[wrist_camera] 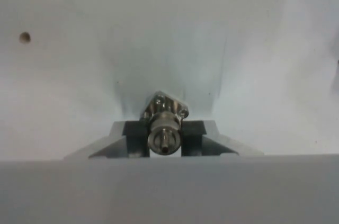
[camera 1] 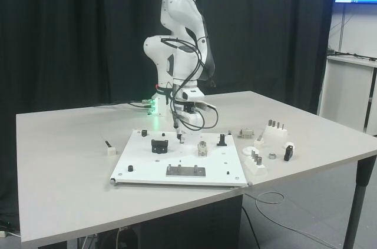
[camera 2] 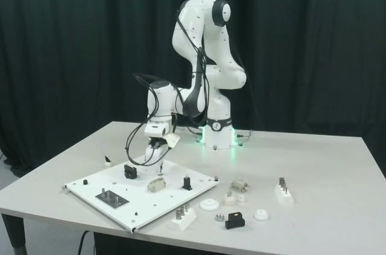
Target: Insert BNC.
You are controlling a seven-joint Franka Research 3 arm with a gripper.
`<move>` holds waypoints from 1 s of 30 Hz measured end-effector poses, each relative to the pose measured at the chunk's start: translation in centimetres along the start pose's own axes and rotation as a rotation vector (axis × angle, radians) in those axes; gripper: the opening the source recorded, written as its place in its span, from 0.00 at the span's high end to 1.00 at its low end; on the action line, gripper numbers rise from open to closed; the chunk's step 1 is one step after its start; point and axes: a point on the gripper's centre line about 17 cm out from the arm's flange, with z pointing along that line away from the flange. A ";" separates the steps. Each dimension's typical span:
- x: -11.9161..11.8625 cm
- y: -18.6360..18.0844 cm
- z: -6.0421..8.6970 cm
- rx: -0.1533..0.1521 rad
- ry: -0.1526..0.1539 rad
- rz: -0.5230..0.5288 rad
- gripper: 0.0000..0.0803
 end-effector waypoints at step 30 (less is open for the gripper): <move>0.0 0.0 0.3 0.007 0.000 -0.014 0.84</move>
